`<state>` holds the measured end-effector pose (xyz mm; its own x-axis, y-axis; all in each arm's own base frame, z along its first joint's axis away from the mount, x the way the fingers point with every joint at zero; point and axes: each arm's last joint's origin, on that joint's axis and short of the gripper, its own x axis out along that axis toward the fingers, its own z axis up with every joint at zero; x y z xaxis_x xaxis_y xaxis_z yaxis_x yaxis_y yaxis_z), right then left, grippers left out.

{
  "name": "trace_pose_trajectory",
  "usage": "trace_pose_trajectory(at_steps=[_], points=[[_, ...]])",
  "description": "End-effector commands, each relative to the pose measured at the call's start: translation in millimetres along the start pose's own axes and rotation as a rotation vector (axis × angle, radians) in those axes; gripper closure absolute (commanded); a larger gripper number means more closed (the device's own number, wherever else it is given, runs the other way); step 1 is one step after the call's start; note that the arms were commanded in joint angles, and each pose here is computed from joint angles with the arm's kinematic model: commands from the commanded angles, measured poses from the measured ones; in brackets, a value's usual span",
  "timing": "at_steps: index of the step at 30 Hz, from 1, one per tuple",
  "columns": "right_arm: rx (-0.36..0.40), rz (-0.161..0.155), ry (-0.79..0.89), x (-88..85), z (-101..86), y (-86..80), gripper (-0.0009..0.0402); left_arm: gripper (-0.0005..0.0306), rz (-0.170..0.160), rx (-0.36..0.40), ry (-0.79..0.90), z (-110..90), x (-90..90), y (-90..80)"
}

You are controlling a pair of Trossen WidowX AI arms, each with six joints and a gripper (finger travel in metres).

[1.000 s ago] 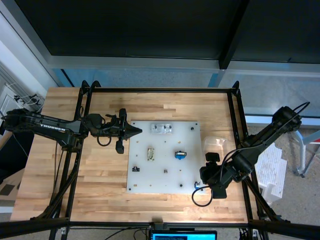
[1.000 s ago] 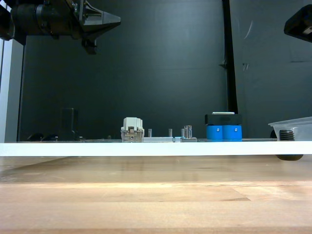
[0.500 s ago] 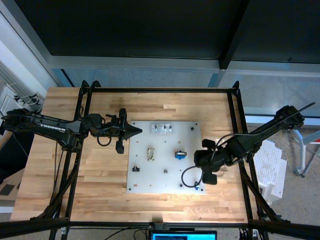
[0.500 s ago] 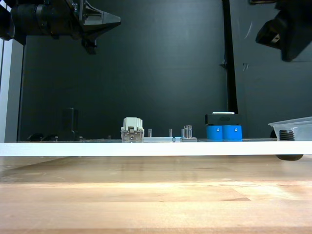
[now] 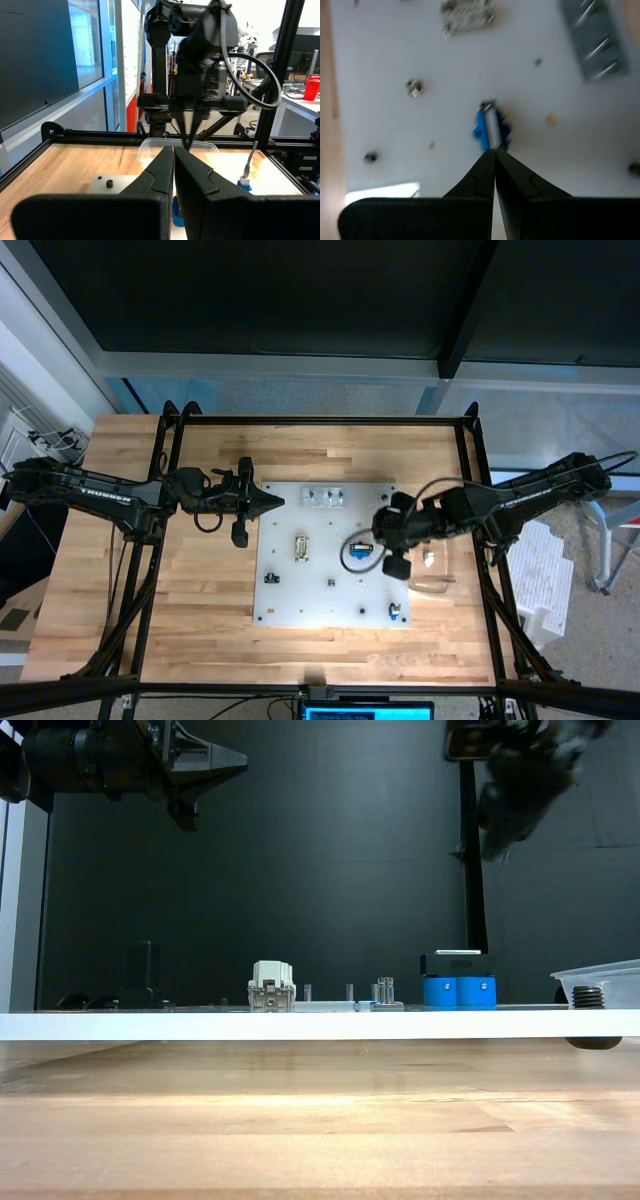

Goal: Pick the RJ45 connector and install on taskboard

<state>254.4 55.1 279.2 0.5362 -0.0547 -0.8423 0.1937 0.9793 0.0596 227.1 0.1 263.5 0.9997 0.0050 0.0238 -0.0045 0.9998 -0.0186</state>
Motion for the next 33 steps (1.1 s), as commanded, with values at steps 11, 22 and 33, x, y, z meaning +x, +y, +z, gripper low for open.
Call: trace_pose_trajectory(at_steps=[11, 22, 33], points=[[-0.111, 0.076, -0.252, -2.6, 37.5, -36.7, 0.0393, 0.0300, 0.000, 0.000, 0.000, 0, 0.0, 0.0], [-0.144, 0.082, -0.525, -10.6, 54.6, -56.6, 0.0393, 0.0300, 0.000, 0.000, 0.000, 0, 0.0, 0.0], [-0.150, 0.173, -0.748, -14.4, 57.0, -57.1, 0.0393, 0.0300, 0.000, 0.000, 0.000, 0, 0.0, 0.0]])
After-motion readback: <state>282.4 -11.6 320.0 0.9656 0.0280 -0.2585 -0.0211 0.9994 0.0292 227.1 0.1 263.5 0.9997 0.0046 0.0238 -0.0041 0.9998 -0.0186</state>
